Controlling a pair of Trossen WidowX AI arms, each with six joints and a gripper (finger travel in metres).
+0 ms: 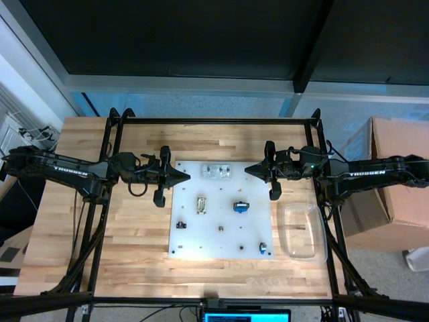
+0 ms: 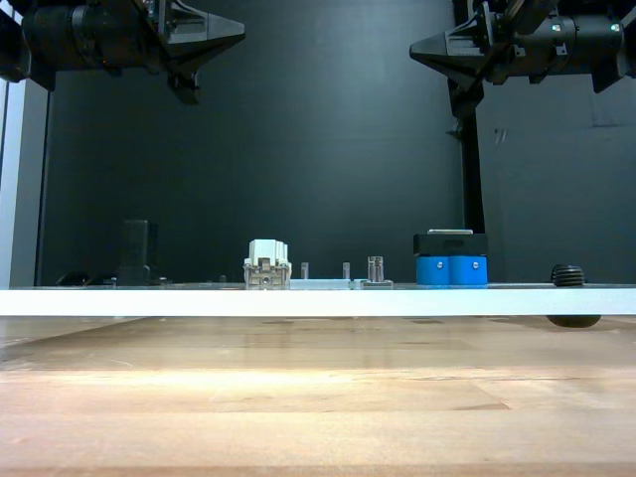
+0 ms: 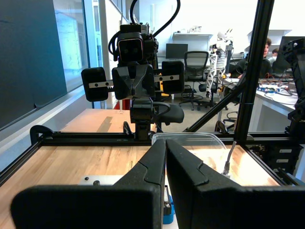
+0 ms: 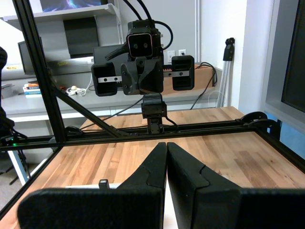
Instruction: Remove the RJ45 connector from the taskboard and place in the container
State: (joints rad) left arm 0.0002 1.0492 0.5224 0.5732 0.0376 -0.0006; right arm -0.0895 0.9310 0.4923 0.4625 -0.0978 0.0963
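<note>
RJ45 conn. (image 1: 200, 204) seated, L hand (image 1: 186, 177), R hand (image 1: 248, 170) closed above board (image 1: 201, 236) edges

RJ45 connector (image 1: 200, 204): pale grey-white block, seated upright in its socket left of centre on the white taskboard (image 1: 201, 243). In the low view it stands square above the board face (image 2: 266, 266); how deep it sits cannot be told. Held by neither the left pincer (image 1: 187, 177) nor the right pincer (image 1: 247, 170), which hang high over the board's far corners. Container (image 1: 284, 231): clear plastic tub on the worktop, just right of the board's near half.
</note>
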